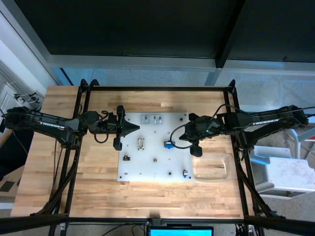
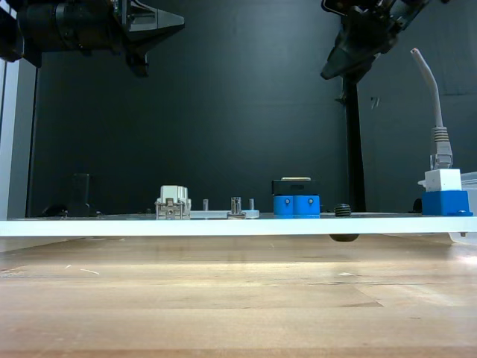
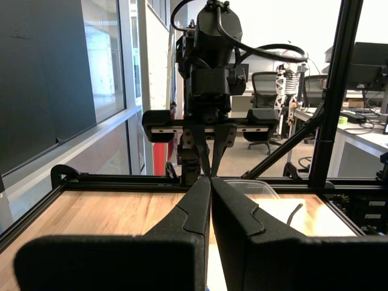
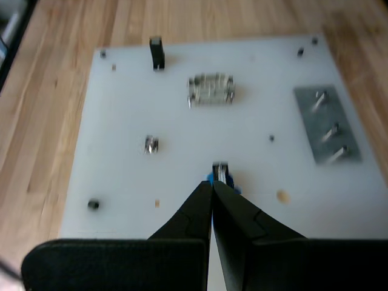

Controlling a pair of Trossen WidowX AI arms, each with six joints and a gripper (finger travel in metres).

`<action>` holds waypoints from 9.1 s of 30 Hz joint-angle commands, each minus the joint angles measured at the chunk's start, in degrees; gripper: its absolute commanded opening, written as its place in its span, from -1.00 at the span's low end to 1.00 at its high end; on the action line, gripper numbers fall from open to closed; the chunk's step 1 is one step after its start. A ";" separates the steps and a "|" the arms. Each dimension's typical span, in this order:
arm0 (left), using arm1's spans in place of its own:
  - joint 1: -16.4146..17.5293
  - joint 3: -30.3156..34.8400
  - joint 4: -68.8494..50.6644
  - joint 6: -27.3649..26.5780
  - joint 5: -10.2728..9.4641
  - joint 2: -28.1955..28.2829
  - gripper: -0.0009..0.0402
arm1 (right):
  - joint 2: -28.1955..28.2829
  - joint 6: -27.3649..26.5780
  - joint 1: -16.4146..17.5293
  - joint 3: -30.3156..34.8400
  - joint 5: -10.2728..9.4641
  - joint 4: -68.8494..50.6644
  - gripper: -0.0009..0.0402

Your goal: Remove the rj45 connector and place it in the container

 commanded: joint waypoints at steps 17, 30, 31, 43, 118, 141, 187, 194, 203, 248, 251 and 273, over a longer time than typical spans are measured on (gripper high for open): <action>0.00 0.00 0.00 0.02 0.00 0.00 -0.96 | 0.02 11.85 15.43 2.67 5.92 -16.33 -0.96; 0.00 0.00 0.00 0.02 0.00 0.02 -0.96 | 4.09 20.37 23.23 2.67 7.34 -17.22 -0.93; 0.02 0.00 0.00 0.02 0.00 0.00 -0.96 | 4.55 20.85 23.45 2.67 7.34 -17.20 -0.91; 0.00 0.00 0.00 0.02 -0.02 0.00 -0.96 | 9.68 26.36 25.64 3.21 7.48 -17.16 -0.28; 0.00 0.00 0.00 0.02 0.00 0.00 -0.96 | 21.88 23.32 26.43 -1.42 13.14 0.28 -0.13; 0.00 0.00 0.00 0.02 0.00 0.02 -0.96 | 21.88 22.77 26.32 -1.66 12.70 0.35 -0.37; 0.02 0.00 0.00 0.02 0.00 0.00 -0.96 | 21.42 21.90 26.36 -1.14 12.70 1.95 -0.96; 0.02 0.00 0.00 0.02 -0.02 0.00 -0.96 | 19.91 21.46 26.34 -0.20 12.74 0.24 -0.96; 0.00 0.00 0.00 0.02 0.00 0.02 -0.96 | 15.98 21.53 26.40 1.22 12.72 -3.19 -0.96; 0.00 0.00 0.00 0.02 0.00 0.00 -0.96 | -0.59 40.19 40.68 -7.26 12.68 -23.76 -0.96; 0.00 0.00 0.00 0.02 0.00 0.02 -0.96 | -1.05 40.46 41.00 -7.74 12.15 -23.78 -0.96; 0.02 0.00 0.00 0.02 0.00 0.02 -0.96 | -1.07 40.54 41.09 -7.89 9.55 -26.29 -0.73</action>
